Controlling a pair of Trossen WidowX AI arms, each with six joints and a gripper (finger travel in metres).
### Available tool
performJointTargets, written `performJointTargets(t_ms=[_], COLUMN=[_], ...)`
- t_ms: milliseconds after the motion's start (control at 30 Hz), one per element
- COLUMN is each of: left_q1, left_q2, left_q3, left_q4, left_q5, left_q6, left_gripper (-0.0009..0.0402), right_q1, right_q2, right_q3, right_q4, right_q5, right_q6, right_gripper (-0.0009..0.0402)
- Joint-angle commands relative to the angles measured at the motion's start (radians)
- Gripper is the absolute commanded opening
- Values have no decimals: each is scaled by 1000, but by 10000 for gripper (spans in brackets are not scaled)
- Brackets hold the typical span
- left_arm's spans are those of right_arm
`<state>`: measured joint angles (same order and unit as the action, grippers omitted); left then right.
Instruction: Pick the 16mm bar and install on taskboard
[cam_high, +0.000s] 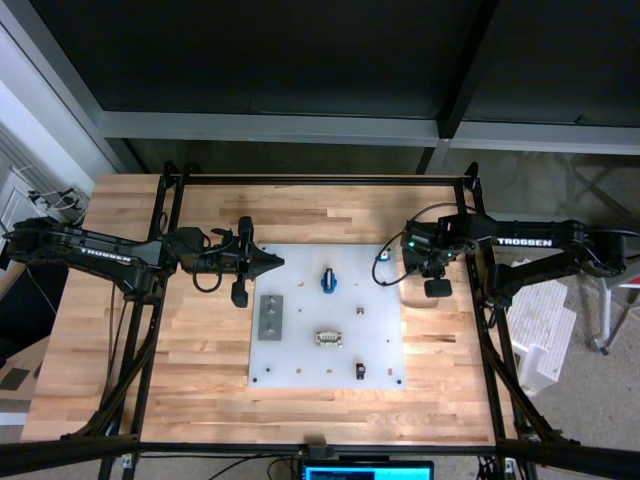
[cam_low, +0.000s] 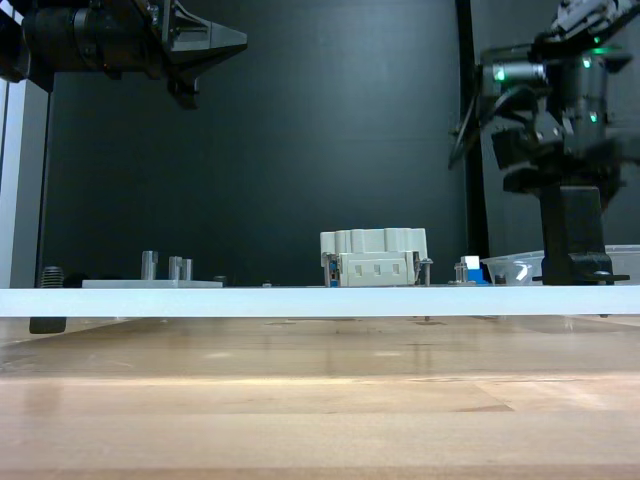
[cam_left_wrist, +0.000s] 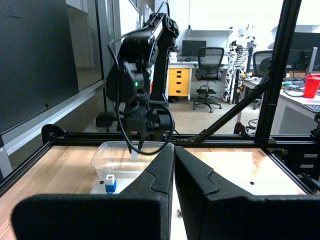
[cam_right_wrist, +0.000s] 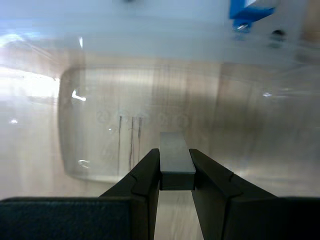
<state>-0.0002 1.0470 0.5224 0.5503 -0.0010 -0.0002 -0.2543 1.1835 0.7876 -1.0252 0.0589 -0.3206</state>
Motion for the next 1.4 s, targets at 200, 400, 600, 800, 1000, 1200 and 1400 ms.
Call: performJointTargets(t_ms=[200,400,600,800,1000,1200,1400], left_q1=[0,0,0,0,0,0,0], left_q2=[0,0,0,0,0,0,0], left_q3=[0,0,0,0,0,0,0], left_q4=[0,0,0,0,0,0,0], left_q5=[0,0,0,0,0,0,0], left_q6=[0,0,0,0,0,0,0], left_gripper=[0,0,0,0,0,0,0], right_q1=[112,232,367,491,584,636,678], right_q2=[2,2,31,89,152,230,330], right_q3=[151,203,231,269,302,369,449], right_q4=[-161,-200,-217,-208,-180,-133,-133], right_q5=[-1,-2,-2,1,2,0,2], right_q6=[210,349,489,591,681,741,777], right_gripper=[9,9,9,9,9,9,9])
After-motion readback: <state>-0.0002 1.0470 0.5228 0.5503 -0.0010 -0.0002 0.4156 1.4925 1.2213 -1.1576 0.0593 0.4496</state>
